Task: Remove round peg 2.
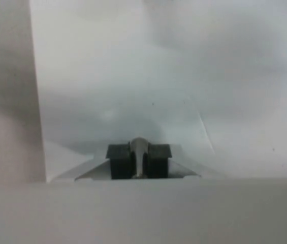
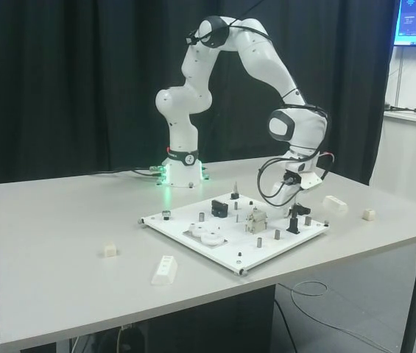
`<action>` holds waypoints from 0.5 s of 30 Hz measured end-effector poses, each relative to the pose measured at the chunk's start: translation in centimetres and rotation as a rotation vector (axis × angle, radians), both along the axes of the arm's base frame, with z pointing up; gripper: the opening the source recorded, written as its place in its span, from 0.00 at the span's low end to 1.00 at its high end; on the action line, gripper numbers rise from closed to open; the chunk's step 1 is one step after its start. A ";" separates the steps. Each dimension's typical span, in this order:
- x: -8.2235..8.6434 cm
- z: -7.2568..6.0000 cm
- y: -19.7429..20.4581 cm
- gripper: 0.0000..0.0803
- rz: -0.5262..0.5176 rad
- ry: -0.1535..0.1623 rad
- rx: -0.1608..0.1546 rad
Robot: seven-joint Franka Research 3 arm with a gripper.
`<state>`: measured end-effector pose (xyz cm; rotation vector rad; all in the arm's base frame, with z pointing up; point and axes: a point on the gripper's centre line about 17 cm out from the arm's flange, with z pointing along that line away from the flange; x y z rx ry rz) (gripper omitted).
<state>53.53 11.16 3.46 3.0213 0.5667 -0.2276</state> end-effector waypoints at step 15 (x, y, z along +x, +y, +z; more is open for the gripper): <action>-0.3 4.9 0.0 0.08 -0.008 0.050 -0.002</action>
